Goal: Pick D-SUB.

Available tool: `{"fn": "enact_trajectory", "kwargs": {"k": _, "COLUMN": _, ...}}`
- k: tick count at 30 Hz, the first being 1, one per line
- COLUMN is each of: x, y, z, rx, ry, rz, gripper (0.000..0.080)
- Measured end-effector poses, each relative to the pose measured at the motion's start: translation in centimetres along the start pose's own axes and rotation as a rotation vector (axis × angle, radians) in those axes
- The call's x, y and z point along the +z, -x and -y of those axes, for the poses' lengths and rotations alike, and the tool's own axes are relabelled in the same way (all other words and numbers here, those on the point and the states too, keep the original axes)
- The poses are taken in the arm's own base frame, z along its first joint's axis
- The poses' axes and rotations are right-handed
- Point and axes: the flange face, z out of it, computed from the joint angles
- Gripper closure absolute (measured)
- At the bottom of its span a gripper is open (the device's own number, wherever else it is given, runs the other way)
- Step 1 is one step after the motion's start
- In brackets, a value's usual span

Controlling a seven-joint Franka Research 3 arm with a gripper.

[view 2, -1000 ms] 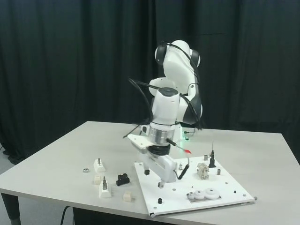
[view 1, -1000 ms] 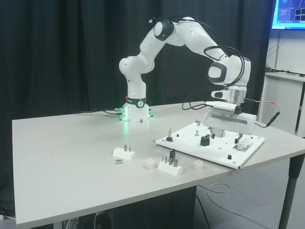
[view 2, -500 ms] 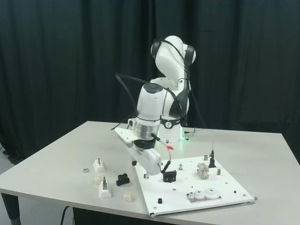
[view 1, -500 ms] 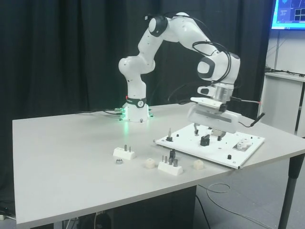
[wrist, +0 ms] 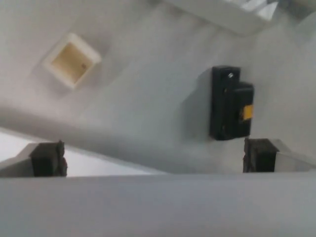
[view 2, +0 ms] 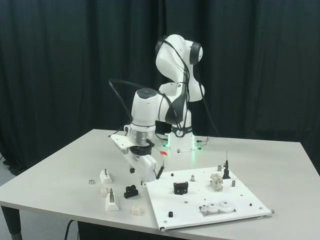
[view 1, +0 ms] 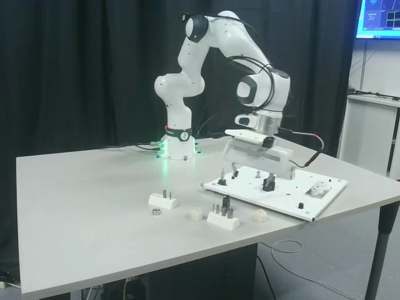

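Tool (wrist: 153, 157) empty, fingers (wrist: 48, 158) spread wide, hanging above table (view 1: 81, 187) just off near edge of white board (view 2: 200, 212). Black connector (wrist: 230, 103) lies flat on table just beside that board edge, under tool, close to one fingertip, not touched. Small open-topped square block (wrist: 72, 59) near connector on table. White arm (view 1: 215, 31) bends down from its base (view 1: 177, 147), green light at base. Second black part (view 2: 180, 187) stands on board.

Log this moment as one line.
phase: pre-grasp | hand: open, empty | black connector: on grey table, not grasped
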Motion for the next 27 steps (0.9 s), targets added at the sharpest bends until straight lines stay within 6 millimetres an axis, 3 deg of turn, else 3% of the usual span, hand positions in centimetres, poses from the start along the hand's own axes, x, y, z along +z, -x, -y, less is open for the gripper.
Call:
{"fn": "enact_trajectory", "kwargs": {"k": 19, "x": 1.9, "y": -6.0, "z": -1.6, "rx": 0.054, "ry": -0.136, "rz": 0.000, "gripper": 0.0003}}
{"fn": "enact_trajectory", "kwargs": {"k": 27, "x": 2.5, "y": -7.5, "z": -2.0, "rx": 0.044, "ry": -0.147, "rz": 0.014, "gripper": 0.0003}}
